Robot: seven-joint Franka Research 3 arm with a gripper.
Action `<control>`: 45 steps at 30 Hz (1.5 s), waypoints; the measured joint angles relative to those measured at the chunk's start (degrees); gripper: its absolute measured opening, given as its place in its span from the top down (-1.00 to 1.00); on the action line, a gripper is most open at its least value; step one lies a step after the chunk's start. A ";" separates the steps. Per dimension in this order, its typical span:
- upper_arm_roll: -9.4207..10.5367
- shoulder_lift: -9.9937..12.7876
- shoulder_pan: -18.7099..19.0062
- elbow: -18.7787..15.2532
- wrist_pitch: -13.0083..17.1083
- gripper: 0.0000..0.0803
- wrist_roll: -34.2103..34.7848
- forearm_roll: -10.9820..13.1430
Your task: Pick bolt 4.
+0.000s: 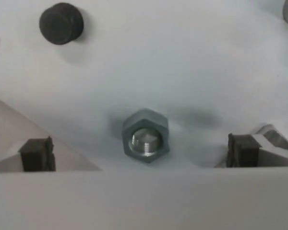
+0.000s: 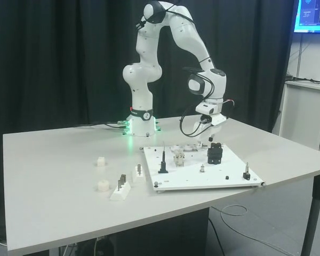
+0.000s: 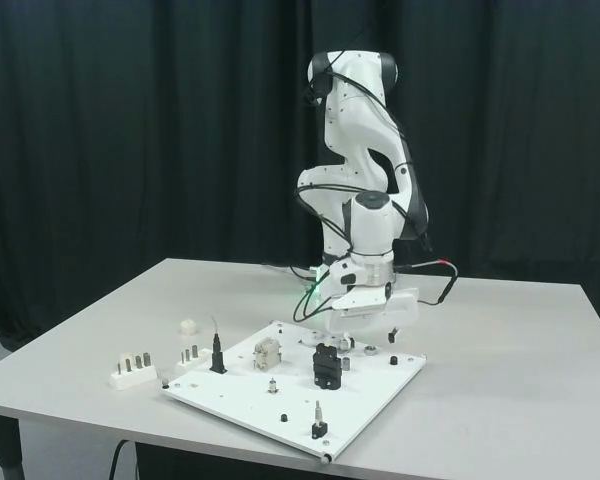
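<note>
Right under the wrist camera sits a grey metal hex-headed bolt [image 1: 146,136], standing on the white assembly board [image 1: 182,62] with its threaded end facing up. That looks like bolt 4. The two black finger pads [image 1: 37,155] of the tool [image 1: 140,153] sit wide apart on either side of it, touching nothing, with the bolt roughly midway between them. A round black cap [image 1: 61,23] also sits on the board, well away from the bolt.

None of that close detail shows in the room views. In the first room view the tool [image 2: 210,132] just hangs low over the far edge of the board [image 2: 200,180], and I can't pick out the bolt at all. From there you do get the white arm [image 2: 165,58] bending up and over from its base, where a green light glows.

The second room view gives the other side: the tool [image 3: 372,335] sits right above the board [image 3: 290,395], near a black block-shaped part [image 3: 326,366].

Off the board, on the grey bench [image 2: 53,160], there's a white holder with small upright pins [image 2: 121,188] and two small white round pieces [image 2: 101,161]. Black curtains [image 3: 130,130] hang behind everything, and the first room view catches the corner of a lit screen [image 2: 313,15] at the side.
</note>
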 joint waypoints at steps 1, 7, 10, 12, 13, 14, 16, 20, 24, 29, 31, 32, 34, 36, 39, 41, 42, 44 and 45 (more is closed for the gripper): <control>0.00 0.08 0.00 -0.04 0.00 -0.99 -0.10 0.08; 0.11 0.41 0.02 -0.39 0.11 -0.99 -0.24 0.29; 0.20 0.55 0.07 -0.53 0.37 -0.99 -0.24 0.50; 0.30 0.70 0.09 -0.55 0.52 -0.99 -0.24 0.59; 0.37 0.79 0.09 -0.55 0.61 -0.99 -0.24 0.62; 0.44 0.88 0.09 -0.55 0.71 -0.99 -0.24 0.64; 0.61 1.08 0.09 -0.55 0.96 -0.99 -0.24 0.69; 0.96 1.48 0.09 -0.55 1.52 -0.99 -0.24 0.83; 1.35 1.88 0.09 -0.55 1.84 -0.99 -0.24 0.98; 1.72 2.35 0.09 -0.56 2.50 -0.99 -0.24 1.28; 1.78 2.53 0.09 -0.55 2.77 -0.99 -0.24 1.37; 1.78 2.53 0.07 -0.55 2.81 -0.99 -0.22 1.37; 1.78 2.53 0.02 -0.55 2.85 -0.99 -0.21 1.37; 1.78 2.54 -0.02 -0.55 2.89 -0.69 -0.20 1.38; 1.78 2.55 -0.03 -0.55 2.99 -0.69 -0.20 1.39; 1.78 2.59 -0.06 -0.55 3.13 -0.69 -0.14 1.39; 1.78 2.62 -0.08 -0.54 3.22 -0.69 -0.12 1.39; 1.78 2.72 -0.16 -0.54 3.49 -0.69 -0.10 1.39; 1.76 2.77 -0.23 -0.54 3.65 0.15 -0.08 1.39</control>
